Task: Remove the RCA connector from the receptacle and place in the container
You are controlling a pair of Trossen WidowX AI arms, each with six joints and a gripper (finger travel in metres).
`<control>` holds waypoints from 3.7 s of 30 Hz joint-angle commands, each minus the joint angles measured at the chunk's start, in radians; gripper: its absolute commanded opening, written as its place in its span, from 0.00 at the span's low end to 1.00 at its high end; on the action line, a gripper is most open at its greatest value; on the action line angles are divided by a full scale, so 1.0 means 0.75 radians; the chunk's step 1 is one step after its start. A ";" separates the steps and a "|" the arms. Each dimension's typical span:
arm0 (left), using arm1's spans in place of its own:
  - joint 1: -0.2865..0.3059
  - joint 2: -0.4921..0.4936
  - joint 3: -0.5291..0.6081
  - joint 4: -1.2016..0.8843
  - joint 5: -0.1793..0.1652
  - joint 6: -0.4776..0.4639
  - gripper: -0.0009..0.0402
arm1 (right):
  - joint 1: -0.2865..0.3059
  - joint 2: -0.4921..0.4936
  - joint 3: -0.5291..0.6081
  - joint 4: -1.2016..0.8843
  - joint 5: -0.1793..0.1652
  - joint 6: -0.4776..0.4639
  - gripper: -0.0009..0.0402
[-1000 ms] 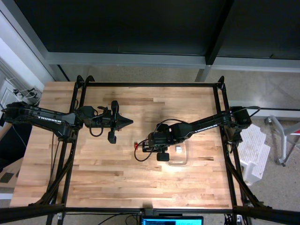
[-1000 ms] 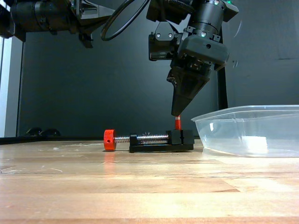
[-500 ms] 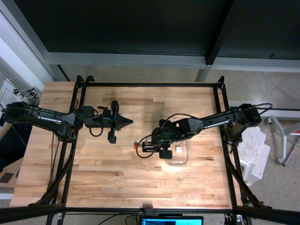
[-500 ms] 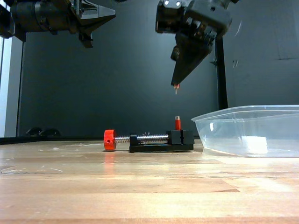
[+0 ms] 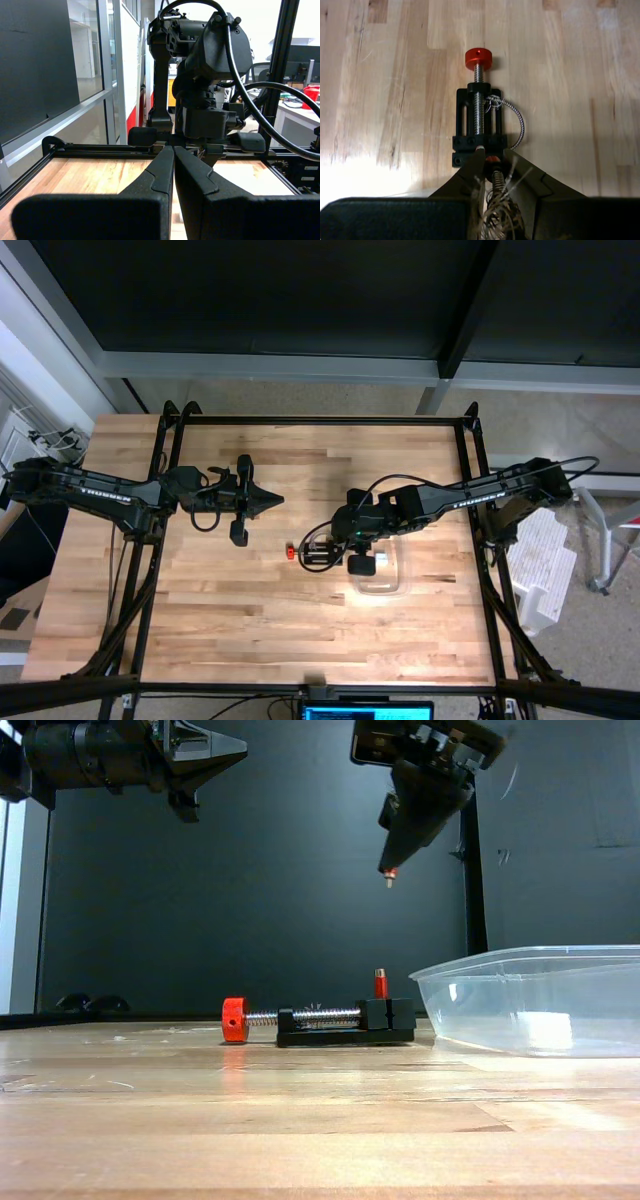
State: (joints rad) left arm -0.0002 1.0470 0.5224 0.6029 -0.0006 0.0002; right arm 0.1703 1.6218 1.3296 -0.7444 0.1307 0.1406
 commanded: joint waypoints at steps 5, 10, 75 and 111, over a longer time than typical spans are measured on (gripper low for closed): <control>0.000 0.001 0.001 0.000 0.000 0.000 0.02 | 0.006 -0.128 -0.184 0.001 -0.003 0.048 0.03; 0.000 0.001 0.001 0.000 0.000 0.000 0.02 | 0.008 -0.226 -0.337 -0.004 -0.003 0.097 0.03; 0.000 0.001 0.001 0.000 0.000 -0.001 0.02 | -0.151 -0.467 -0.165 -0.148 -0.036 -0.043 0.25; 0.000 0.001 0.001 0.000 0.000 0.000 0.02 | -0.235 -0.695 -0.843 1.584 -0.148 -0.172 0.02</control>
State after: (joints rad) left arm -0.0002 1.0470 0.5228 0.6029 -0.0010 0.0002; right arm -0.0067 1.1015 0.7174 0.4141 0.0208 0.0120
